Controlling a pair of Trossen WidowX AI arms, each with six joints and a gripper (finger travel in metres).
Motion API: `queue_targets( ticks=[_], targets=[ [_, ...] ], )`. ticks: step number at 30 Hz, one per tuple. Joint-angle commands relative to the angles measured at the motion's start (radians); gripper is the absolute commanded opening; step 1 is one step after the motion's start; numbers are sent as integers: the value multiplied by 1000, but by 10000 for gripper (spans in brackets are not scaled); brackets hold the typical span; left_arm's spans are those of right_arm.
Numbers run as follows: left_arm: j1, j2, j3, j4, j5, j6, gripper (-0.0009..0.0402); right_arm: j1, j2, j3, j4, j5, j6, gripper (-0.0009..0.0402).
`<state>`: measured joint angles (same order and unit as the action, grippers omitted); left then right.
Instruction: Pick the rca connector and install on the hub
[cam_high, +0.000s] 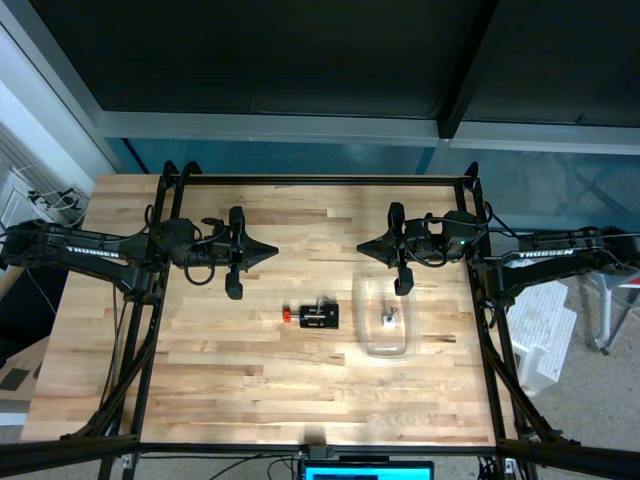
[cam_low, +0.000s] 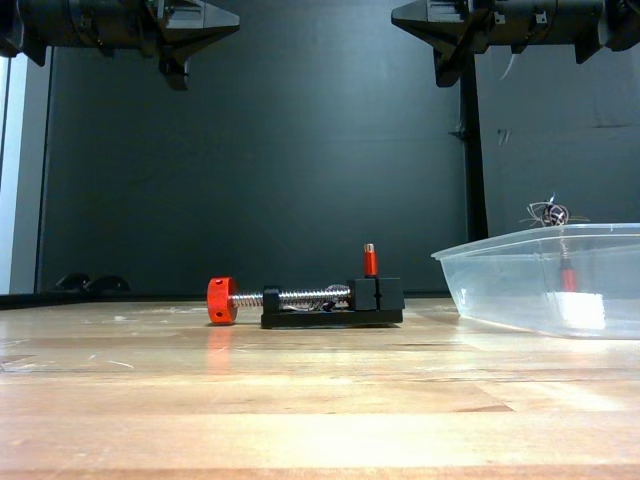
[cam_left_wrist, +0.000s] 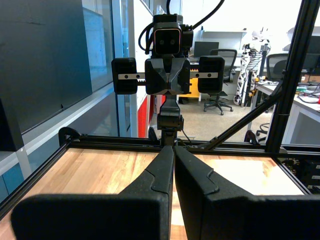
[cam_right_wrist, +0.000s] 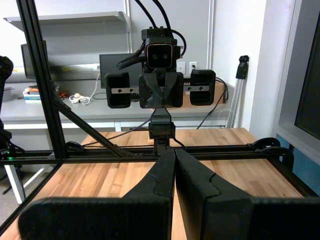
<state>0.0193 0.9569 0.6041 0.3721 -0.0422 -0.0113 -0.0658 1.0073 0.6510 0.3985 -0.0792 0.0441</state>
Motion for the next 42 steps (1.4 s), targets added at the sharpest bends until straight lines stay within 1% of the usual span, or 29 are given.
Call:
queue_targets(
  ticks=[1, 35, 38, 39, 42],
  targets=[
    [0, 0, 0, 0, 0, 0, 1, 1, 0, 0, 0, 0, 0, 0],
    [0, 0, 0, 0, 0, 0, 1, 1, 0, 0, -1, -1, 1, 0],
    [0, 0, 0, 0, 0, 0, 1, 1, 0, 4, -26, -2, 19, 0],
    [0, 0, 0, 0, 0, 0, 1, 2, 0, 13, -56, -2, 35, 0],
    [0, 0, 0, 0, 0, 0, 1, 5, 2, 47, -198, -1, 33, 0]
  ],
)
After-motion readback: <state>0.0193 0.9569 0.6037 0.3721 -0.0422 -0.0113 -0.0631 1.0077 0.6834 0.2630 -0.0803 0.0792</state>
